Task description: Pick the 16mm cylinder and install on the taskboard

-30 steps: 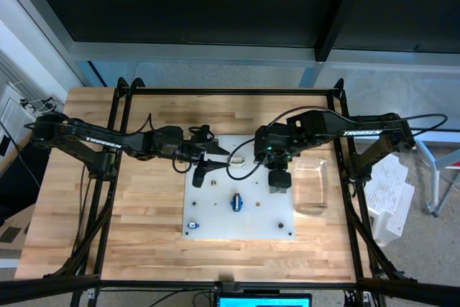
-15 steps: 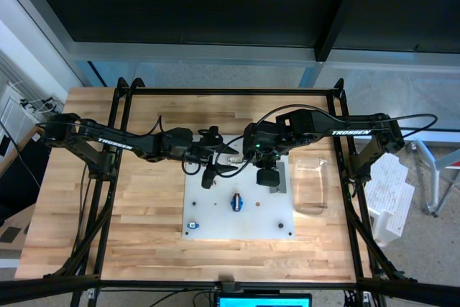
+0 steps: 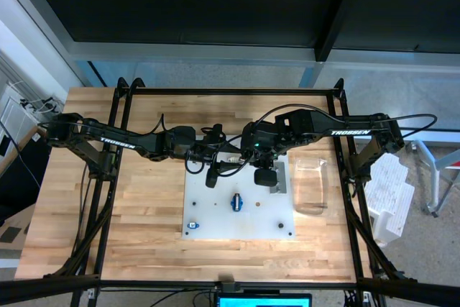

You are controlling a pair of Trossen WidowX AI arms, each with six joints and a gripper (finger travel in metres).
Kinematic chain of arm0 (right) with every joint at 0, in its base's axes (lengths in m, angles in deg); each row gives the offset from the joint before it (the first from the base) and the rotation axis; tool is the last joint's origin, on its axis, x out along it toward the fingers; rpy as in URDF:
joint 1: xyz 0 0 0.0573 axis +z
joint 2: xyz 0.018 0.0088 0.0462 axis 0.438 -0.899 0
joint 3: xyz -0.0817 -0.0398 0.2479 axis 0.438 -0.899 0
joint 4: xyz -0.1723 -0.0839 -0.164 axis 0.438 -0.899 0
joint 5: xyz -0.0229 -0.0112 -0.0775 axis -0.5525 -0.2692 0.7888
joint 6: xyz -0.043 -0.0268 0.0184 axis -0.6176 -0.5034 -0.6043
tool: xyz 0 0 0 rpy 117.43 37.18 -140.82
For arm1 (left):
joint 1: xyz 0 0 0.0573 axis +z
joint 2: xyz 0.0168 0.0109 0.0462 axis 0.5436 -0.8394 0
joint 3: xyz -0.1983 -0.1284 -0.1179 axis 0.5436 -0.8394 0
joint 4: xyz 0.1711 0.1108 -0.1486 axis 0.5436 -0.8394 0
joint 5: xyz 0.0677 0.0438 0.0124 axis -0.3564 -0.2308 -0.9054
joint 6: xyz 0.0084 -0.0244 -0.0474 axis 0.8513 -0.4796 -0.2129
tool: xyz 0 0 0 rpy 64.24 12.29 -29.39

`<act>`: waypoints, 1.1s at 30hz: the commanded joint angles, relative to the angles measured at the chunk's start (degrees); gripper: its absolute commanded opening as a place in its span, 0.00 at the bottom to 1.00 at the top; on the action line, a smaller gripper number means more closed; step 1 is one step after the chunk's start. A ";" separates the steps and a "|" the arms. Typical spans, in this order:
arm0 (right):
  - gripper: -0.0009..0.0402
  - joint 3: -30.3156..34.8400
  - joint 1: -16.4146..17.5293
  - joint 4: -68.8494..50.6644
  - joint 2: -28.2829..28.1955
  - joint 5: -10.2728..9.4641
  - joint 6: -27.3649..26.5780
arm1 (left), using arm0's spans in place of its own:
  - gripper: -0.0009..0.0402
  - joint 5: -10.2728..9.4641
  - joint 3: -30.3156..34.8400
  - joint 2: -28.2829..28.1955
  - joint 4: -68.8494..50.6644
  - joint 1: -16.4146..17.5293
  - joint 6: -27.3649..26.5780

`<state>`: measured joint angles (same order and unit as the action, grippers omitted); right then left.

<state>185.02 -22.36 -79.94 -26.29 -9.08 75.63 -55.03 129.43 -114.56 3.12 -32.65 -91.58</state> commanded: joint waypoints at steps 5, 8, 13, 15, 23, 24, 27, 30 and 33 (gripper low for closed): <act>0.05 -0.02 -0.31 0.57 0.00 0.00 -0.31 | 0.46 0.00 -0.02 0.04 -0.52 0.00 -0.02; 0.05 -0.02 -0.37 0.59 0.00 0.00 -0.46 | 0.43 -0.22 -0.02 0.07 -0.46 0.00 -0.04; 0.05 -0.02 -0.42 0.59 -0.09 0.00 -0.57 | 0.38 -0.20 -0.02 0.07 -0.46 0.00 -0.04; 0.05 -0.02 -0.44 0.59 -0.09 0.00 -0.61 | 0.35 -0.20 -0.02 0.07 -0.31 0.00 -0.04; 0.05 -0.02 -0.55 0.61 -0.09 0.02 -0.59 | 0.28 -0.20 0.20 0.07 -0.37 -0.02 -0.07; 0.05 -0.02 -0.55 0.63 -0.09 0.04 -0.57 | 0.27 -0.20 0.20 0.07 -0.39 -0.02 -0.07; 0.05 -0.02 -0.63 0.72 -0.09 0.04 -0.55 | 0.24 -0.20 0.20 0.07 -0.48 -0.02 -0.07; 0.05 -0.02 -0.66 0.72 -0.09 0.02 -0.57 | 0.21 -0.20 0.20 0.07 -0.48 -0.02 -0.04; 0.05 -0.02 -0.66 0.76 -0.09 0.04 -0.57 | 0.18 -0.20 0.20 0.07 -0.48 -0.02 -0.04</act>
<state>185.00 -23.01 -79.29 -26.38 -9.12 75.04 -55.42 129.60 -114.52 2.62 -32.67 -91.63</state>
